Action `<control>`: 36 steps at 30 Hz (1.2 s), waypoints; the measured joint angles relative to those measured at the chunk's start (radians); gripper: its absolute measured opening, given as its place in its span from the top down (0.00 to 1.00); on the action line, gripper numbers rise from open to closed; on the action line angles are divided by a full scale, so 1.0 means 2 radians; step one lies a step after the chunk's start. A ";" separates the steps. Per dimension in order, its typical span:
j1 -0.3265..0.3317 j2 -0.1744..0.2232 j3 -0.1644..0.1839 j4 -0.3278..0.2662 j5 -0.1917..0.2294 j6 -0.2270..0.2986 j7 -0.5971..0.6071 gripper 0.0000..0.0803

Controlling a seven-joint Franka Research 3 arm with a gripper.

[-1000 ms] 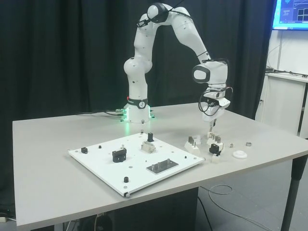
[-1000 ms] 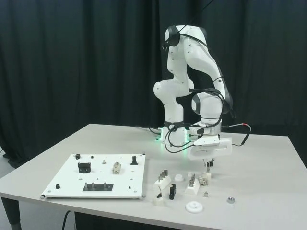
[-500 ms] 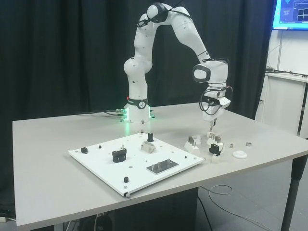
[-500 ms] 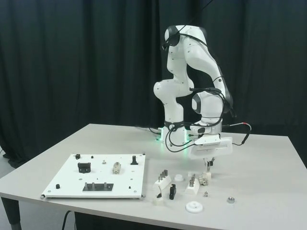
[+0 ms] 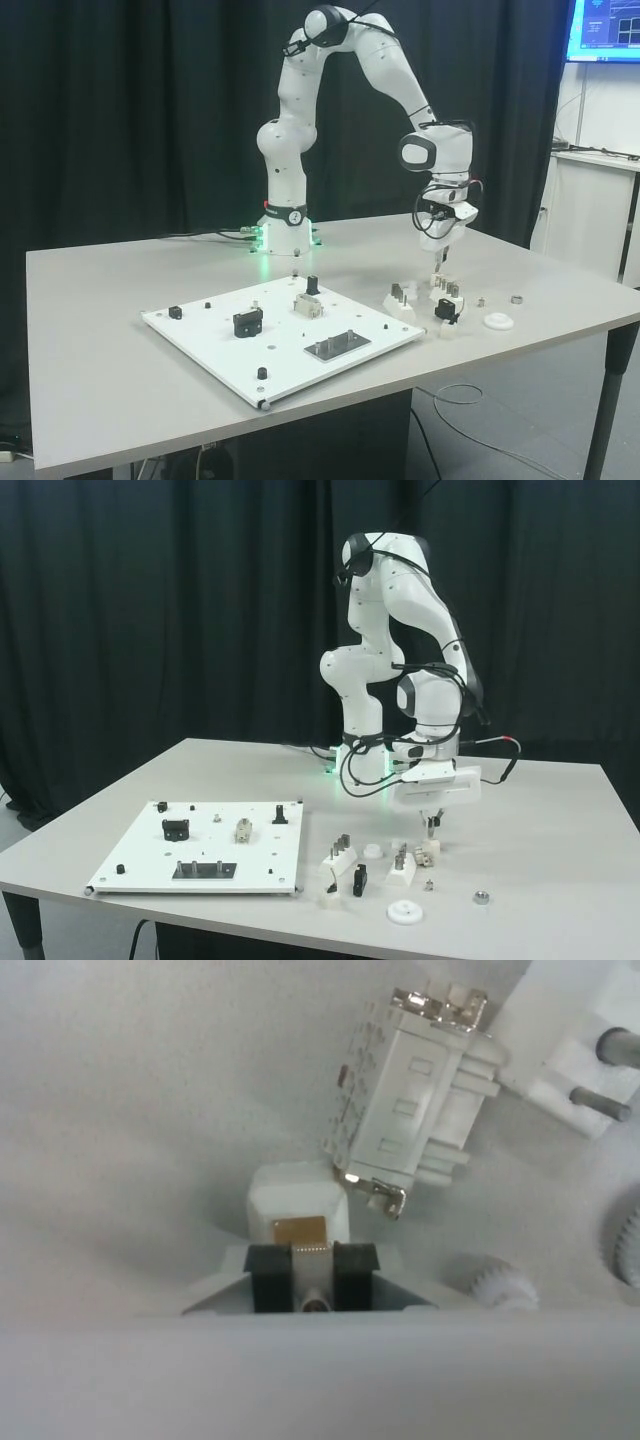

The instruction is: Place Ethernet.

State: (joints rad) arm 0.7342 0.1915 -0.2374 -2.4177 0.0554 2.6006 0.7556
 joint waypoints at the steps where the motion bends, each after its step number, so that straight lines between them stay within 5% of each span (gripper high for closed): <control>1: 0.000 0.000 0.000 0.000 0.000 0.000 0.000 0.90; 34: -0.001 0.012 0.010 0.000 -0.004 0.006 0.000 0.87; 35: -0.001 0.012 0.010 0.000 -0.005 0.006 0.000 0.55; 36: -0.001 0.012 0.011 0.000 -0.005 0.007 0.000 0.55</control>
State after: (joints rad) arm 0.7327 0.2159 -0.2162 -2.4169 0.0450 2.6137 0.7556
